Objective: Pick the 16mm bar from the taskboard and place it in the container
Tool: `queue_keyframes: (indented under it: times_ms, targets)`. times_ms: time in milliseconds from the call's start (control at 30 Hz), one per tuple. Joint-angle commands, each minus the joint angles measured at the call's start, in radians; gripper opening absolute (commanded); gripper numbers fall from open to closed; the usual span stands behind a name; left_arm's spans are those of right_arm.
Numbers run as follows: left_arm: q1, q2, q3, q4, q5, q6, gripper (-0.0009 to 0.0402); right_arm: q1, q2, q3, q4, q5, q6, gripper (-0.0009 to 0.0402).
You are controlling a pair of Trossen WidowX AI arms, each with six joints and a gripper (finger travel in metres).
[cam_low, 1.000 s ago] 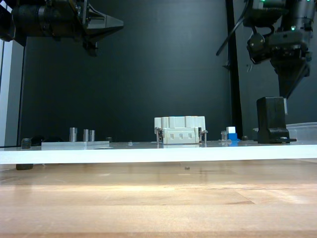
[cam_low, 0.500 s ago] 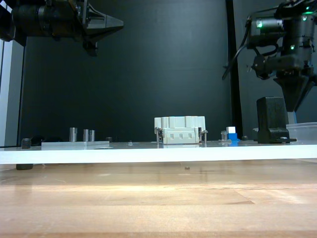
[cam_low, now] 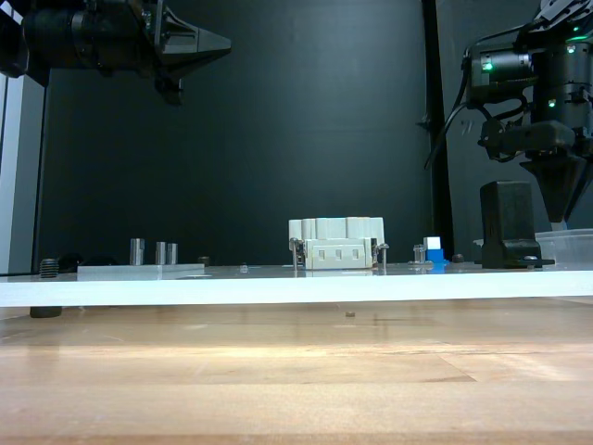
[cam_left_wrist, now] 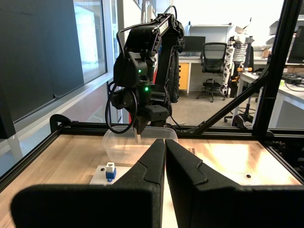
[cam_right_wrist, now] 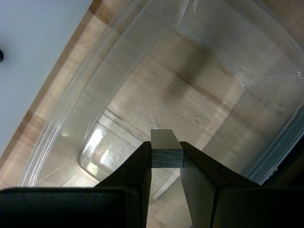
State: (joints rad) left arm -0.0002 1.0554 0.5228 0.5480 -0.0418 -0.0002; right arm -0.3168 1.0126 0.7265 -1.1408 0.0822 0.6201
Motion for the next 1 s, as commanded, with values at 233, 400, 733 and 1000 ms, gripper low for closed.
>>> queue_keyframes:
  times_ms: [233, 400, 733, 1000]
  targets:
    - [0.0, 0.0, 0.0, 0.0, 0.0, 0.0, 0.0, 0.001, 0.001, 0.0, 0.0, -0.005, -0.029, 0.003]
    - [0.0, 0.0, 0.0, 0.0, 0.0, 0.0, 0.0, 0.0, 0.001, 0.0, 0.0, -0.005, -0.035, 0.0066]
    - [0.0, 0.0, 0.0, 0.0, 0.0, 0.0, 0.0, 0.001, 0.001, 0.0, 0.0, -0.005, -0.033, 0.0158]
    - [0.0, 0.0, 0.0, 0.0, 0.0, 0.0, 0.0, 0.001, 0.001, 0.0, -0.001, -0.005, -0.033, 0.0203]
